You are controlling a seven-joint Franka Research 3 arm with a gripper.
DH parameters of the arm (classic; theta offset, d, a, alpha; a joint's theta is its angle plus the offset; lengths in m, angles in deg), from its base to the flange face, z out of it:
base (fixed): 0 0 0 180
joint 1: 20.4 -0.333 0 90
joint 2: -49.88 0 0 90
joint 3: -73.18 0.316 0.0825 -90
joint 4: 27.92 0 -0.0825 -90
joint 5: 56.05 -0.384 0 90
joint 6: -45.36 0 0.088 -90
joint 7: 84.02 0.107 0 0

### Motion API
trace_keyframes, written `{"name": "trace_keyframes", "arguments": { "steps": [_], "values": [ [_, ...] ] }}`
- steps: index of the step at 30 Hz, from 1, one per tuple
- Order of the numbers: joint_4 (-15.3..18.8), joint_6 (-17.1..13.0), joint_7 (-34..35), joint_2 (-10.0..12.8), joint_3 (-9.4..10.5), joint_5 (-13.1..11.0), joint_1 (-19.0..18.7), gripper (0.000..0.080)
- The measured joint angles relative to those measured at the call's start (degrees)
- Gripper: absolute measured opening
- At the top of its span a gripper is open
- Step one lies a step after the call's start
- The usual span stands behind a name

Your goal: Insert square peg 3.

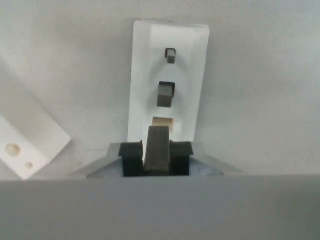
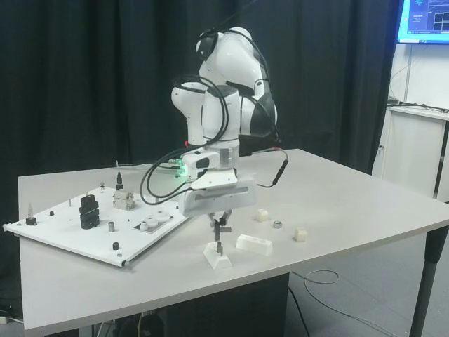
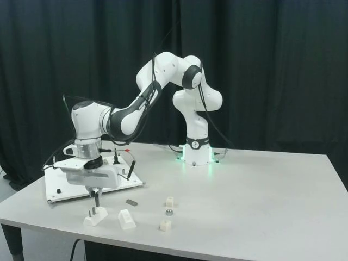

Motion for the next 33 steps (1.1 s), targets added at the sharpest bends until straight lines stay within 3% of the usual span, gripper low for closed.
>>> {"name": "trace_keyframes", "arguments": {
  "steps": [10, 33],
  "values": [
    [-0.7, 1.2, 0.0, -1.1, -0.10, 0.8, 0.0, 0.0108],
    [-0.8, 1.2, 0.0, -1.2, -0.10, 1.3, 0.0, 0.0108]
  ]
}}
